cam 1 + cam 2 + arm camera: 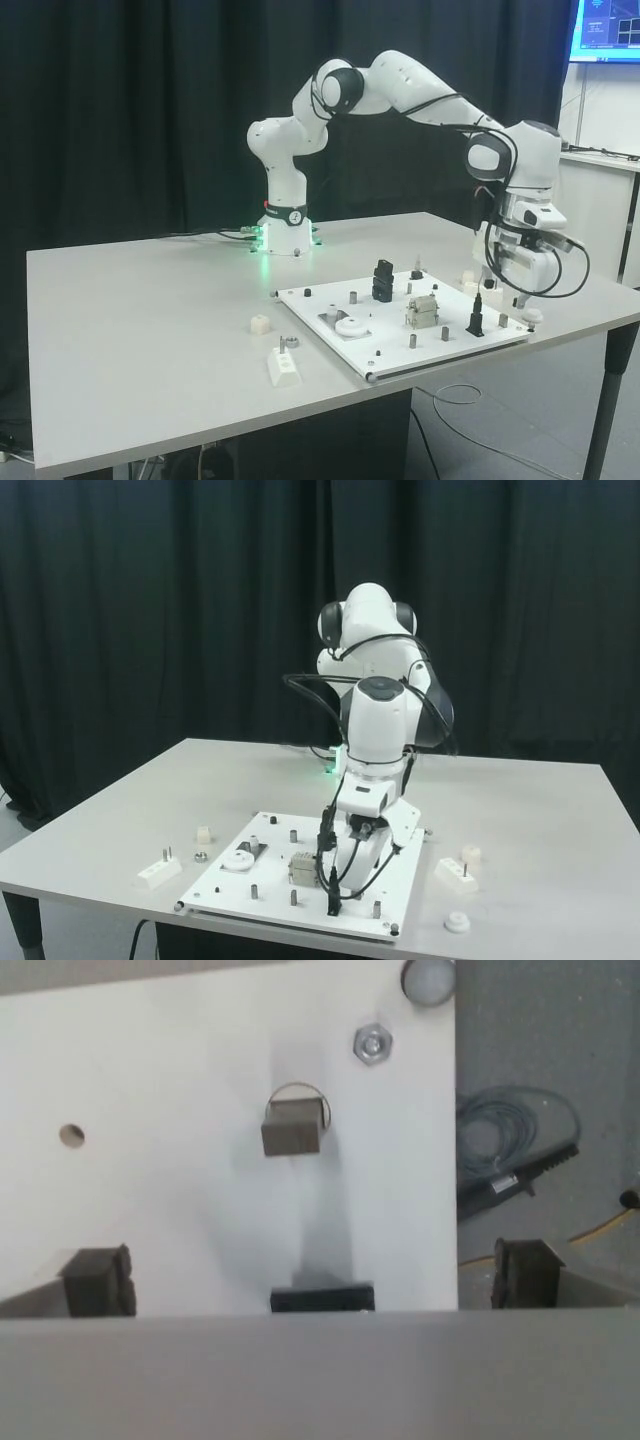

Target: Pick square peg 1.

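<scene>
The square peg [292, 1128] stands upright on the white board [180, 1190], seated at a round hole whose rim shows just behind it. In my wrist view it sits between the two fingertips [98, 1282] but well ahead of them, so the claw [312, 1285] is not over it yet. The fingers are spread wide, one over the board, the other out past the board's edge above the floor, and they grip nothing. A hex nut [372, 1045] lies near the peg, toward the board's corner, and a small hole [71, 1136] sits well off to the other side.

From the first room view, the claw [515, 290] hangs above the far corner of the board [330, 335], close to the table [150, 310] edge, with a black upright part [477, 318] just beside it. I cannot pick out the peg in either room view.

I judge this as the approach, with the grasp not begun. To do it well I would slide the wrist forward until the peg lies on the line between the fingertips, keep the fingers square to its flat faces, then come straight down. I would watch the black part and the nut for clearance, close low on the peg, and lift vertically so it does not bind in its seat.
</scene>
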Robot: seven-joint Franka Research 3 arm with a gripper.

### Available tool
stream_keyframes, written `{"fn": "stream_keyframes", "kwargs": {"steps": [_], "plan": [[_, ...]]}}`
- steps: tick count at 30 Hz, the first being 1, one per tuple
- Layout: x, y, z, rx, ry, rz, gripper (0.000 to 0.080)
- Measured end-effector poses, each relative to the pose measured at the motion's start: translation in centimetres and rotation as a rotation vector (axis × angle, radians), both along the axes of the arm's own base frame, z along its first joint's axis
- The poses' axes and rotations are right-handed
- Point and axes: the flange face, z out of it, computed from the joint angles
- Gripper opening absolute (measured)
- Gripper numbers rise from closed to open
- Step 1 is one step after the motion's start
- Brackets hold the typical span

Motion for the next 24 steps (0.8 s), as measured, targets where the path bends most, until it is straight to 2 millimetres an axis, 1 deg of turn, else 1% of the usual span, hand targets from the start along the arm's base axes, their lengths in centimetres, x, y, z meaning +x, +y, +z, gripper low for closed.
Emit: {"fn": "stream_keyframes", "kwargs": {"steps": [3,4,24], "plan": [[0.04,-0.15,0.35,-0.002,0.000,-0.003,0.0776],[0.05,-0.18,0.43,-0.003,-0.001,-0.004,0.0799],[0.14,-0.38,0.97,-0.005,-0.007,-0.034,0.0800]]}}
